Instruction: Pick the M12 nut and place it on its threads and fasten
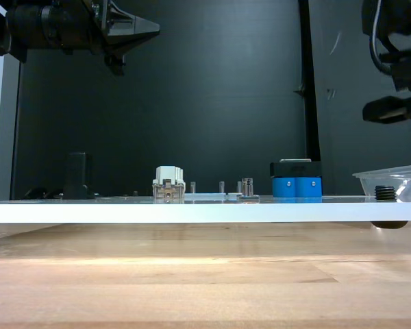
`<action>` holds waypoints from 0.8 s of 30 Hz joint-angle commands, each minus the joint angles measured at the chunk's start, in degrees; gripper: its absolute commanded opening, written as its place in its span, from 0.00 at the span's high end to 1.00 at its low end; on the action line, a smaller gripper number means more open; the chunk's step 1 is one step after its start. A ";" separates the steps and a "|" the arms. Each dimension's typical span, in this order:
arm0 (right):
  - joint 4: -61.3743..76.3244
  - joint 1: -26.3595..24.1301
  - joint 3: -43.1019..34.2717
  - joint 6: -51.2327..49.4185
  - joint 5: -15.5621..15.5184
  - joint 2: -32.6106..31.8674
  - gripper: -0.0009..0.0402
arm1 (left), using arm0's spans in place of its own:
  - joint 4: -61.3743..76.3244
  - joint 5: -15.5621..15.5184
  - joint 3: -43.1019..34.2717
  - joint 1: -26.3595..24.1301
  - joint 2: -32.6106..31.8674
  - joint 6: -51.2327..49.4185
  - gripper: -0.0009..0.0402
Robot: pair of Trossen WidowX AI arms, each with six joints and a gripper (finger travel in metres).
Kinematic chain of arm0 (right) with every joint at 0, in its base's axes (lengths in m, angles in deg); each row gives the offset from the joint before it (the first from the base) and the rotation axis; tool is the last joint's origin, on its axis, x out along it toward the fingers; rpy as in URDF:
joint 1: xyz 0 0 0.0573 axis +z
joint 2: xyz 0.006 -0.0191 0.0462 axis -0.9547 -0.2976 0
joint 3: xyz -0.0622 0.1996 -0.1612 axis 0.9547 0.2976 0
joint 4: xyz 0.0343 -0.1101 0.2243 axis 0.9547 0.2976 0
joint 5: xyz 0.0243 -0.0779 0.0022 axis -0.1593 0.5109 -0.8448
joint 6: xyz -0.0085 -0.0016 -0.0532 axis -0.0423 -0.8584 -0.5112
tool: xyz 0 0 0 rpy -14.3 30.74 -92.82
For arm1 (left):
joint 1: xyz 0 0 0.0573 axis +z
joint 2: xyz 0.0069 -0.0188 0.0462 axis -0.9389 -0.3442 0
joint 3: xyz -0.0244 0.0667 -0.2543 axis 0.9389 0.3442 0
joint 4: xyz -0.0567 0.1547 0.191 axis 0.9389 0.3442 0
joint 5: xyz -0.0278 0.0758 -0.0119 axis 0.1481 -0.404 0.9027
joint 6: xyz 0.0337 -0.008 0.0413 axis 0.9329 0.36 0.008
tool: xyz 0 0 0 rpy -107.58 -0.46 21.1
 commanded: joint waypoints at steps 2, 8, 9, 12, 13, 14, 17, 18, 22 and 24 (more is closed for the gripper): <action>2.93 -1.16 -0.81 -10.45 3.04 -0.04 0.73 | -0.02 0.02 -0.02 0.00 -0.02 0.02 0.98; 2.38 -1.22 2.47 -16.72 -0.94 -0.59 0.58 | 0.00 0.02 -0.02 0.02 -0.02 0.02 0.98; 2.38 -1.22 2.75 -15.82 -3.04 -0.98 0.56 | 0.00 0.02 -0.02 0.00 -0.02 0.02 0.98; 2.14 -1.22 3.67 -14.27 -7.08 -1.79 0.52 | 0.00 0.00 -0.02 0.02 -0.02 0.02 0.98; 1.64 -1.25 4.09 -14.27 -7.15 -1.97 0.51 | 0.00 0.00 -0.02 0.00 -0.02 0.02 0.98; 0.83 -1.40 4.63 -14.27 -7.15 -2.10 0.50 | 0.00 0.02 -0.02 0.00 -0.02 0.02 0.98; -0.42 -1.88 5.57 -14.29 -5.31 -3.45 0.49 | -0.15 0.02 -0.02 0.00 -0.02 0.02 0.98; -0.48 -2.12 5.77 -14.29 -4.74 -4.00 0.49 | -0.13 0.02 -0.02 0.00 -0.02 0.02 0.98; -1.33 -2.58 6.10 -14.58 -4.26 -5.44 0.49 | -0.11 0.02 0.00 0.02 -0.04 0.02 0.98; -1.53 -2.62 6.16 -14.78 -4.26 -6.25 0.49 | -0.20 0.02 0.00 0.00 -0.04 0.02 0.98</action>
